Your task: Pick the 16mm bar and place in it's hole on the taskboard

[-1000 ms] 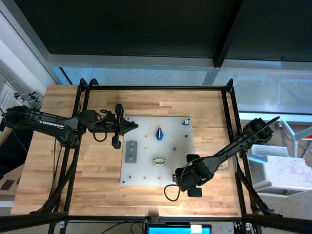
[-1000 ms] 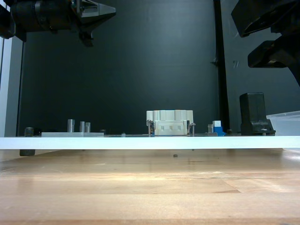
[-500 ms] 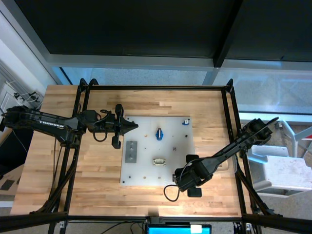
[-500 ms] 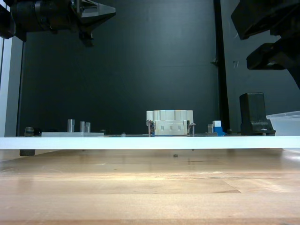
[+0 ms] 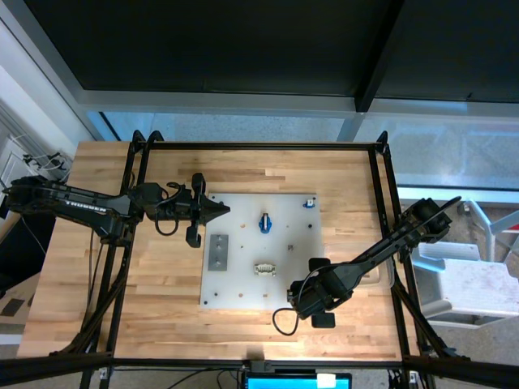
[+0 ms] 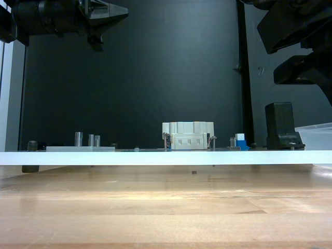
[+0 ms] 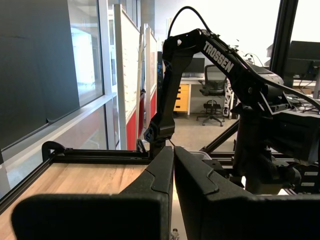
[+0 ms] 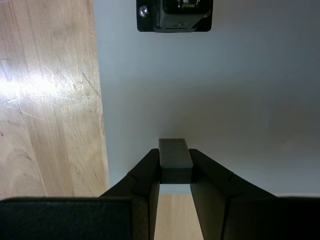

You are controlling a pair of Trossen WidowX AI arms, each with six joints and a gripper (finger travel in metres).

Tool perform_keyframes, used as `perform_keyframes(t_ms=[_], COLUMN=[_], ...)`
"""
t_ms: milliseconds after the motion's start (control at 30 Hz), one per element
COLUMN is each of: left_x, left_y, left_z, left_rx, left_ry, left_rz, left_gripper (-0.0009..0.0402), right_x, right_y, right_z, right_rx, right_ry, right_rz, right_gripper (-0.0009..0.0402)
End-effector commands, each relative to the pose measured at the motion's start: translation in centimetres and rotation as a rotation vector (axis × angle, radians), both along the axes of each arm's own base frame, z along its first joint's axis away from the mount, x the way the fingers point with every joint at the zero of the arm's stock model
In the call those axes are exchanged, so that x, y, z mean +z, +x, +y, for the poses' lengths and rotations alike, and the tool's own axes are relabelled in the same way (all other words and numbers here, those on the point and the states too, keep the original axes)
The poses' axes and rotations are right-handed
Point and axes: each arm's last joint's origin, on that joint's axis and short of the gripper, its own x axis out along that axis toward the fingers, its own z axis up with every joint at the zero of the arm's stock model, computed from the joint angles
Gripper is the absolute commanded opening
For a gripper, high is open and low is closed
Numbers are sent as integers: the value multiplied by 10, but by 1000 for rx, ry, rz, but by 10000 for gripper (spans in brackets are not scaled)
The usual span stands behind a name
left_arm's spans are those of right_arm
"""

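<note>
In the right wrist view my right gripper (image 8: 175, 167) is shut on the 16mm bar (image 8: 174, 151), a short grey bar seen end-on between its fingers. It hangs over the white taskboard (image 8: 225, 90), close to the board's edge beside the wooden table. From above, the right gripper (image 5: 306, 298) is over the board's near right corner and the arm hides the bar. My left gripper (image 5: 216, 209) hovers above the board's far left corner. Its fingers (image 7: 162, 170) are shut with nothing between them. The low view shows it high up (image 6: 111, 10).
A grey metal block (image 5: 219, 250) with upright pegs (image 6: 78, 139) sits at the board's left. A white connector (image 5: 263, 268) is mid-board, blue parts (image 5: 265, 221) farther back. A black socket block (image 8: 175, 14) lies ahead of the right gripper. A clear bin (image 6: 316, 136) stands right of the board.
The right gripper has shifted slightly with the bar still held. The left arm has not moved.
</note>
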Motion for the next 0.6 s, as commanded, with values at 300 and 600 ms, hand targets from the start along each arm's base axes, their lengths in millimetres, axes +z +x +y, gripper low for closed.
perform_keyframes(t_ms=[300,600], left_x=[0,0], left_y=[0,0], left_z=[0,0], left_rx=[0,0], left_ry=[0,0], left_rz=[-1,-1], left_gripper=[0,0], right_x=[6,13], right_y=[-1,-4], right_z=[0,-2], right_rx=[-4,-27], right_ry=[23,28], right_rz=[-1,-6], right_gripper=[126,257])
